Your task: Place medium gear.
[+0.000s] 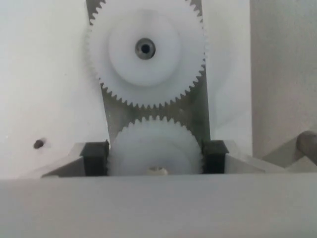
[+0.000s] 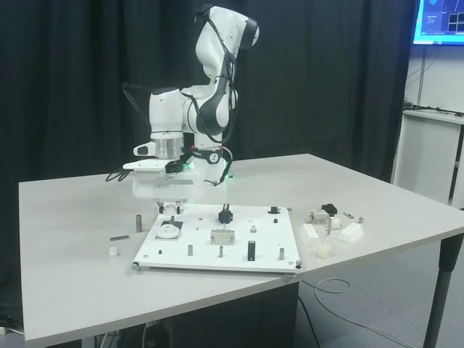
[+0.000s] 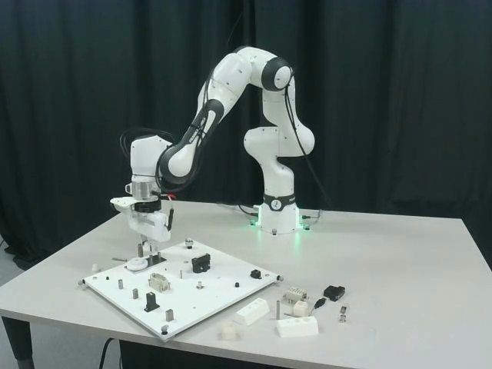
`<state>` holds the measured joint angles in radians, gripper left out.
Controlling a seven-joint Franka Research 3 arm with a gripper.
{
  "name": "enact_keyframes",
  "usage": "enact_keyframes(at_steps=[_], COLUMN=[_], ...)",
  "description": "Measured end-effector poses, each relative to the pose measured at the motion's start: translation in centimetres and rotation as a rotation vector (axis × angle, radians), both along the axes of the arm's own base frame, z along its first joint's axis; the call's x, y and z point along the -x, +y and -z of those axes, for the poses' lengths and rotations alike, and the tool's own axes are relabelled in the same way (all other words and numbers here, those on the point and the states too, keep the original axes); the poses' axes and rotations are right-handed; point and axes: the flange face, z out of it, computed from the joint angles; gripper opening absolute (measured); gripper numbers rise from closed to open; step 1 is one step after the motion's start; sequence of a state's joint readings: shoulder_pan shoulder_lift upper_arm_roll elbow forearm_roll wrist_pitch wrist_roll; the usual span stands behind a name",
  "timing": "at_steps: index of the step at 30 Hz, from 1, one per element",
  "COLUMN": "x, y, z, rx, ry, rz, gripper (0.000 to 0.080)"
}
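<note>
End effector [image 1: 155, 157] grips medium gear [image 1: 154, 148], seemingly meshing large gear [image 1: 146, 52].

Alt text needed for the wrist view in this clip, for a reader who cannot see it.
The gripper holds a white medium gear between its two black finger pads, its teeth close to those of a larger white gear already seated on the white board beyond it.

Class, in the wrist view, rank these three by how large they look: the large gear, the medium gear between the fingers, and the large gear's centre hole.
1. large gear
2. medium gear, though it is partly hidden, so its full extent is unsure
3. centre hole, clearly the smallest
</note>
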<state>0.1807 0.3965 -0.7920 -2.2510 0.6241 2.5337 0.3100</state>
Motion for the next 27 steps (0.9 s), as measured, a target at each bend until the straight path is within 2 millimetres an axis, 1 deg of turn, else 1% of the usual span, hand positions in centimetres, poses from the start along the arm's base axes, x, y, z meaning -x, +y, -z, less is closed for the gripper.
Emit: enact_keyframes(at_steps=[27], x=[0.03], y=[0.02], z=[-0.09], rx=[-0.003], ry=[0.001], rz=[-0.016], gripper=[0.0399])
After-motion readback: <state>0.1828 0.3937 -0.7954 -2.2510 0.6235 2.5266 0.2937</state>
